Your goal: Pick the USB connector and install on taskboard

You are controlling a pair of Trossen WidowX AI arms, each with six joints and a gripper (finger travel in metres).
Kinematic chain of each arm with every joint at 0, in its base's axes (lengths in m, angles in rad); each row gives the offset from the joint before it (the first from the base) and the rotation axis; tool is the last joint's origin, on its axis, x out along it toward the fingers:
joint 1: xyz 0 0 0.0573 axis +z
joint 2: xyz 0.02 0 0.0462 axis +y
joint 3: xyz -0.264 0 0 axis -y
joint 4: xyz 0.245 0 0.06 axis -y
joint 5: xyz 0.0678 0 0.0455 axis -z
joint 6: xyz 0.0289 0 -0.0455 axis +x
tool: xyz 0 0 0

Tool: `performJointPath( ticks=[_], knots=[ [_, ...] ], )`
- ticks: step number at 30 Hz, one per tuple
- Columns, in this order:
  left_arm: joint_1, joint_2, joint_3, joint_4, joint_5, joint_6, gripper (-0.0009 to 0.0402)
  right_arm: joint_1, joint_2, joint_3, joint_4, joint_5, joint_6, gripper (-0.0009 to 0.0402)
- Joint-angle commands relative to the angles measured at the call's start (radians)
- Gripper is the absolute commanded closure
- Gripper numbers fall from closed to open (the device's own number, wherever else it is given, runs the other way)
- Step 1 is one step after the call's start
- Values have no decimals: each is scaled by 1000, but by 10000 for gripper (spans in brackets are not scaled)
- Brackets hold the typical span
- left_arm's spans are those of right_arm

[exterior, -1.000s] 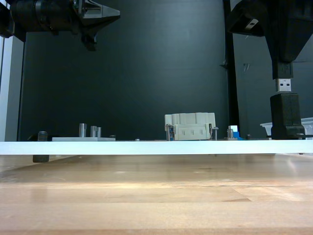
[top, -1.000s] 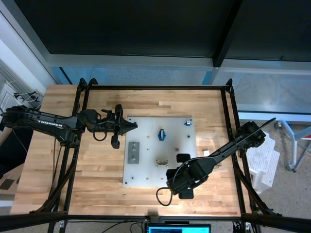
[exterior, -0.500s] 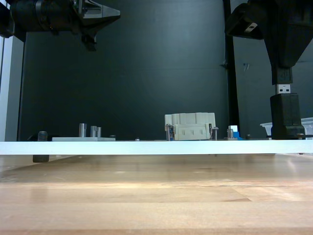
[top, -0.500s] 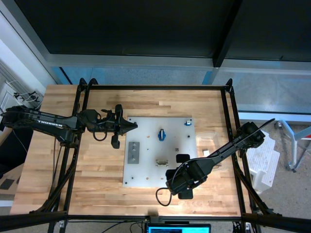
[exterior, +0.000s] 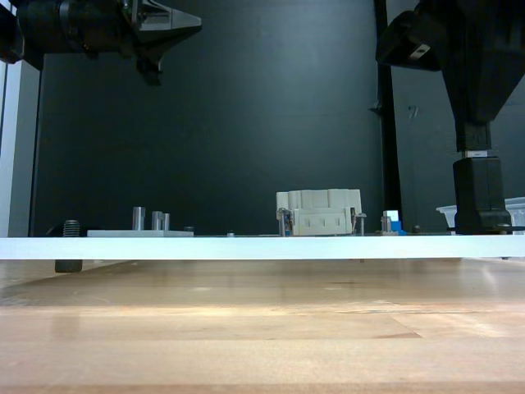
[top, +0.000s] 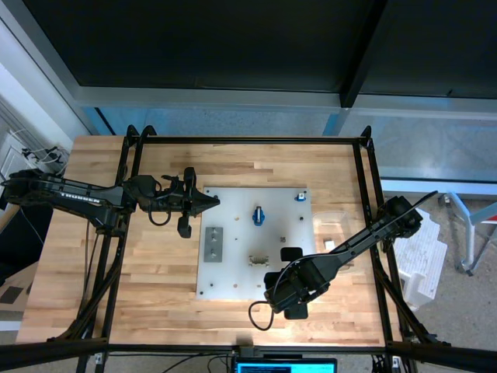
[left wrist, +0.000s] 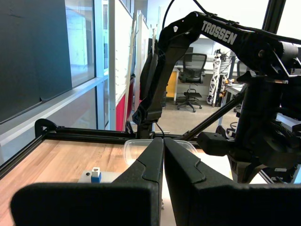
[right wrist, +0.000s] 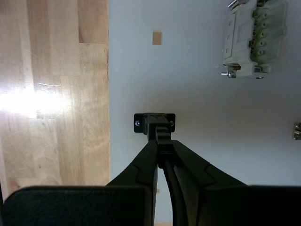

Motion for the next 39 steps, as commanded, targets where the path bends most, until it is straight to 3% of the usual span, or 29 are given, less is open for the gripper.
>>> performJointPath(
  ticks=[1, 20, 33, 39],
  knots=[
    [0, 0, 0, 0, 0, 0, 393, 0, 3, -20, 26, -21, 2, 393],
    [0, 0, 0, 0, 0, 0, 393, 3, -3, -23, 27, -23, 1, 387],
    [0, 0, 0, 0, 0, 0, 393, 5, -14, -17, 32, -23, 18, 342],
    [0, 0, 0, 0, 0, 0, 393, 7, -14, -17, 33, -23, 20, 285]
  ],
)
